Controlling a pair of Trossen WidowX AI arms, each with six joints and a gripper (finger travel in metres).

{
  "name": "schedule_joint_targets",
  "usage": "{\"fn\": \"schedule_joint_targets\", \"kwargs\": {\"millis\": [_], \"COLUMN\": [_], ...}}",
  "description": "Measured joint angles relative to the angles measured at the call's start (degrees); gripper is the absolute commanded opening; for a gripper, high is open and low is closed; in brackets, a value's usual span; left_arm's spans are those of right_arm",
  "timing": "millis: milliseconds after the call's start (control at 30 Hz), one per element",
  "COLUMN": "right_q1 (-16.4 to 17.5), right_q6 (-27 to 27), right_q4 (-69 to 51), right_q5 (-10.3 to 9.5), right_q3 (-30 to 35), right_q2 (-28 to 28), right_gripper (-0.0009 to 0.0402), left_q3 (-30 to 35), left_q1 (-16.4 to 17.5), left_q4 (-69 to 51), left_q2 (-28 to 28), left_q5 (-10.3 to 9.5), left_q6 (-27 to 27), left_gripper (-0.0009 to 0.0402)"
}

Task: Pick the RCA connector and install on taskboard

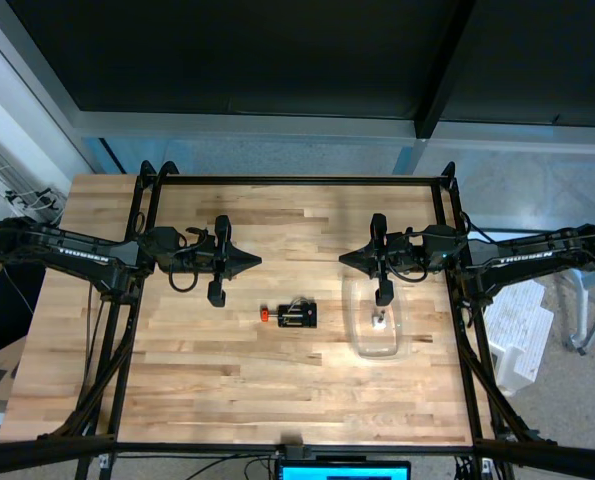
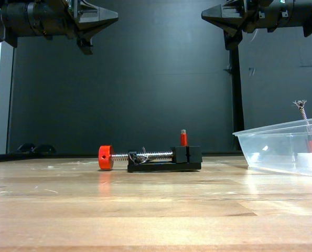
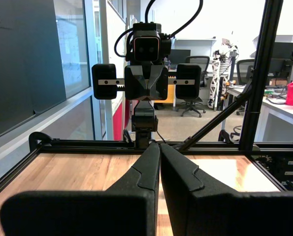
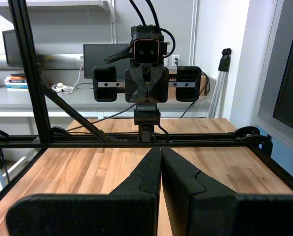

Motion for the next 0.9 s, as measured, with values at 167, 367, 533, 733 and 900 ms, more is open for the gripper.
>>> {"fn": "schedule_joint_targets", "kwargs": {"millis": [167, 367, 533, 733, 900], "right_q1": [0.0, 0.4, 1.0, 2.0, 5.3], "right_q6": [0.1, 0.1, 0.5, 2.8, 4.4], "right_q4": [-8.7, -31.5, -48.3, -61.3, -66.7], "right_q5": [0.02, 0.02, 0.00, 0.35, 3.28], "right_q3": [2.8, 11.9, 18.2, 22.2, 22.7], "right_q2": [-0.5, -0.8, -0.8, -0.8, -0.8], "right_gripper": [0.0000, 0.0000, 0.0000, 0.0000, 0.0000], "left_q3": [0.0, 0.0, 0.0, 0.0, 0.0], "left_q1": [0.0, 0.0, 0.0, 0.0, 0.0], "left_q4": [0.0, 0.0, 0.0, 0.0, 0.0], "left_q2": [0.0, 0.0, 0.0, 0.0, 0.0], "left_q5": [0.00, 0.02, 0.02, 0.02, 0.02], "left_q6": [0.0, 0.0, 0.0, 0.0, 0.0], "left_gripper": [0.0000, 0.0000, 0.0000, 0.0000, 0.0000]}}
